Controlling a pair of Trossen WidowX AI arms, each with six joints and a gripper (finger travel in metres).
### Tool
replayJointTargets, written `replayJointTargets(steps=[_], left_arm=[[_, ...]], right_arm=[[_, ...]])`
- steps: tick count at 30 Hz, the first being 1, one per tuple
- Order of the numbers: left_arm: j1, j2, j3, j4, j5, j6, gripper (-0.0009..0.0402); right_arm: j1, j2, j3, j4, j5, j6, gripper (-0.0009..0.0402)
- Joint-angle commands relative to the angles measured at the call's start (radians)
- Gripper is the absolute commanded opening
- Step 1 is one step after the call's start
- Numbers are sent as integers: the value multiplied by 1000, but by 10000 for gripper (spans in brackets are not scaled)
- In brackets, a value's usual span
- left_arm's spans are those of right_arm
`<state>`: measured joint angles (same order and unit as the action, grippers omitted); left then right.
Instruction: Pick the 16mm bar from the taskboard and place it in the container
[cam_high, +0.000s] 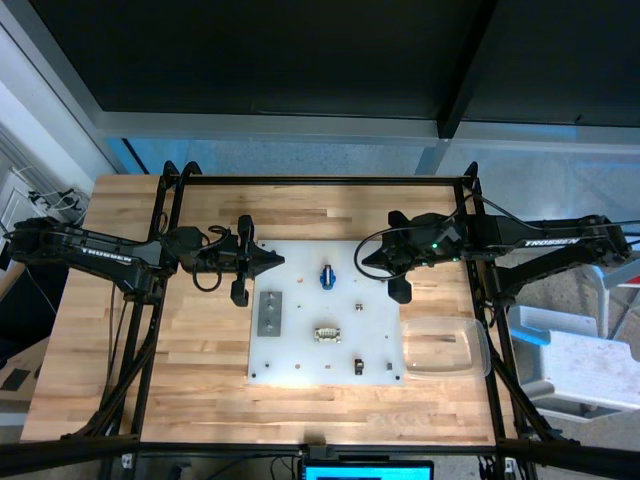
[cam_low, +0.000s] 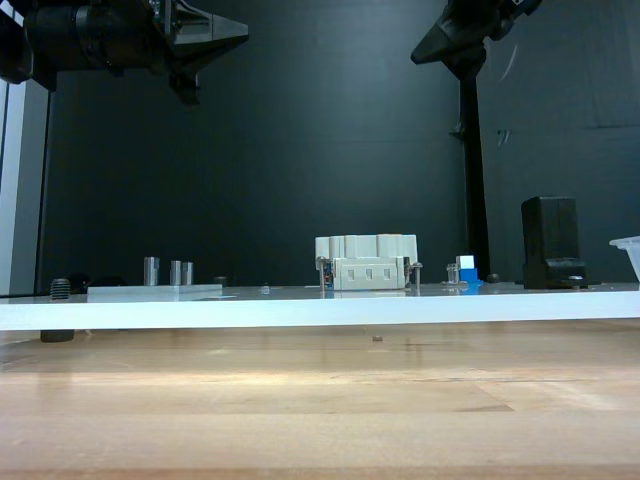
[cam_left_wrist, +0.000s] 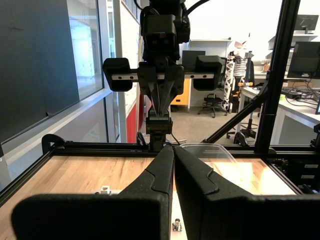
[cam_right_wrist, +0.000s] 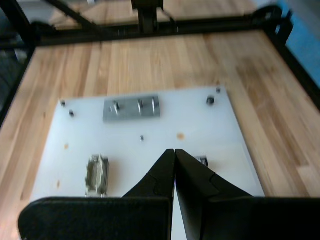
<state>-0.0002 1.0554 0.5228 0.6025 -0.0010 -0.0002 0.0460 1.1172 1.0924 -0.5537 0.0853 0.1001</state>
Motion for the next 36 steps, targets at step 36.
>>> replayJointTargets(steps=[36], left_arm=[[0,0,0,1,1,0,0]], right_arm=[[198,247,195,-475,0,148,0]])
